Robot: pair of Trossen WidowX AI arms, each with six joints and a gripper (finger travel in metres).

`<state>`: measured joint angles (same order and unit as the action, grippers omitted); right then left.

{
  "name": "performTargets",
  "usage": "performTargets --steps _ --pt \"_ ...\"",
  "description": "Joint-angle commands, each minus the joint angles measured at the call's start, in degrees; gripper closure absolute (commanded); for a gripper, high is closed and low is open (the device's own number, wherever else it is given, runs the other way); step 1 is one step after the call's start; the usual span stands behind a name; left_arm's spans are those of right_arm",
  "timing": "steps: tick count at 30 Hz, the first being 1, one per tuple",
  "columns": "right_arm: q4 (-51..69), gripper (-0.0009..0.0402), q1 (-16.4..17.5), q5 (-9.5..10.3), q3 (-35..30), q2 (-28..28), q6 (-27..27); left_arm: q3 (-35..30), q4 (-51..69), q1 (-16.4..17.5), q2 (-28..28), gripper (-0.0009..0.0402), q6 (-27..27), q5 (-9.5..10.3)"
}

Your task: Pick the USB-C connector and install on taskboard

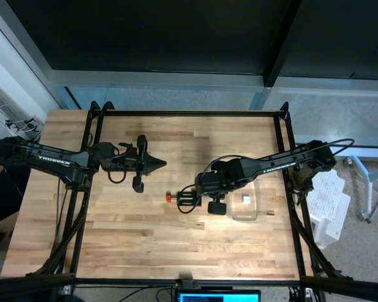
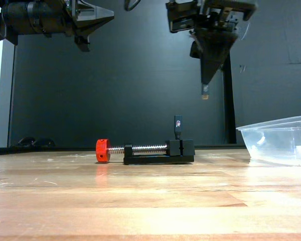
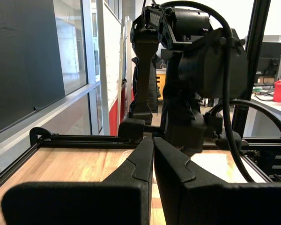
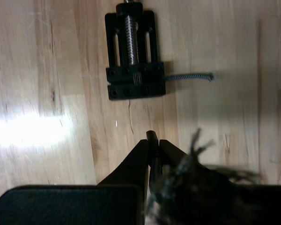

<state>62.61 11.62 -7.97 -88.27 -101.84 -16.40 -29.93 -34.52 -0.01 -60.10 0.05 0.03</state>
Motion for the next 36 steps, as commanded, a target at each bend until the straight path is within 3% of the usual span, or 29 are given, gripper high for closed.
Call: performTargets --steps 1,20,36 --pt "-0.04 0.0393 -0.02 0.02 -1.70 -1.88 0.09 -0.02 0.00 0.00 -0.02 0.0393 -0.02 0.00" --pt "1.05 0.0393 -0.94 -0.02 -10.29 -9.35 2.01 -0.02 0.00 0.00 -0.02 0.0393 -0.02 0.00" --pt "0.42 0.0393 -1.03 0.02 -9.88 -10.14 2.16 -0.02 0.00 0.00 -0.02 0.0393 -0.02 0.00"
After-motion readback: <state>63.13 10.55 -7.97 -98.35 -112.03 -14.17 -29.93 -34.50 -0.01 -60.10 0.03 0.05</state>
